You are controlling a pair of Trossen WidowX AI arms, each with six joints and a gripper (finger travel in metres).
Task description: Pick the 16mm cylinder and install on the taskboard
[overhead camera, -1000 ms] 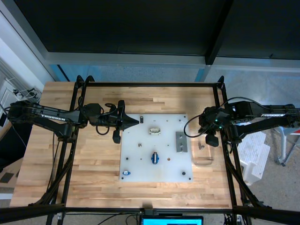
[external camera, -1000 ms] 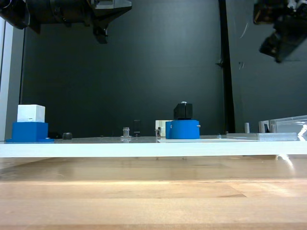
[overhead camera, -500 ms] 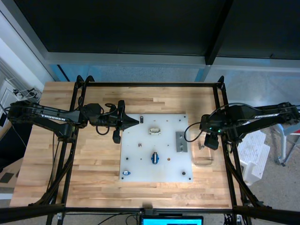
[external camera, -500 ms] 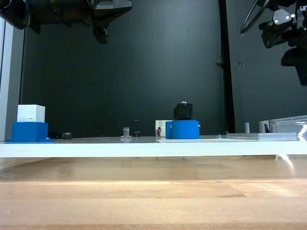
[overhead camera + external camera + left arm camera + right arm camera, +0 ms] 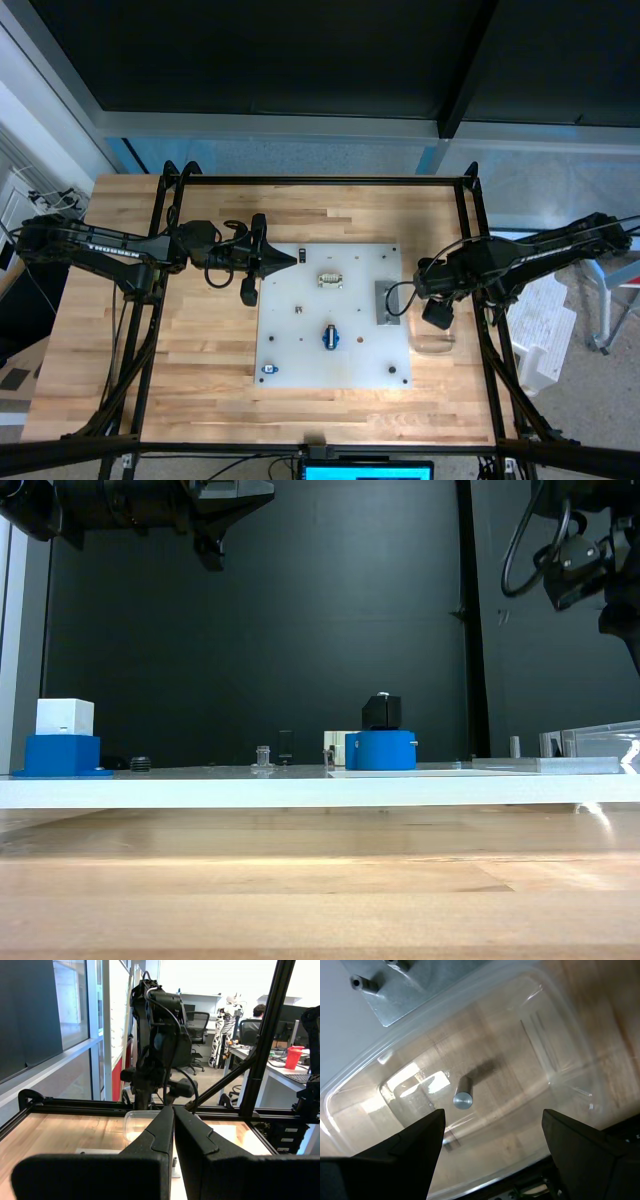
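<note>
Right of the flat white taskboard (image 5: pixel 300 350), the wide-spread right gripper (image 5: pixel 492 1120) had lowered over the tiny silvery metal cylinder (image 5: pixel 462 1096), while the closed left gripper (image 5: pixel 173 1108) hung at its left edge.

Black left tool (image 5: pixel 173 1108), black right tool (image 5: pixel 493 1112); white taskboard (image 5: pixel 300 340); silvery cylinder (image 5: pixel 462 1099); clear tray (image 5: pixel 535 1035).

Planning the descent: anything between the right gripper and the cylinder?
Nothing visible. The right gripper, open, hangs over the clear tray; the cylinder sits bare on its floor. The left gripper is parked shut at the board's left edge.

Silvery 16mm cylinder (image 5: pixel 463 1094) inside clear tray (image 5: pixel 560 1060); taskboard (image 5: pixel 300 345) alongside
</note>
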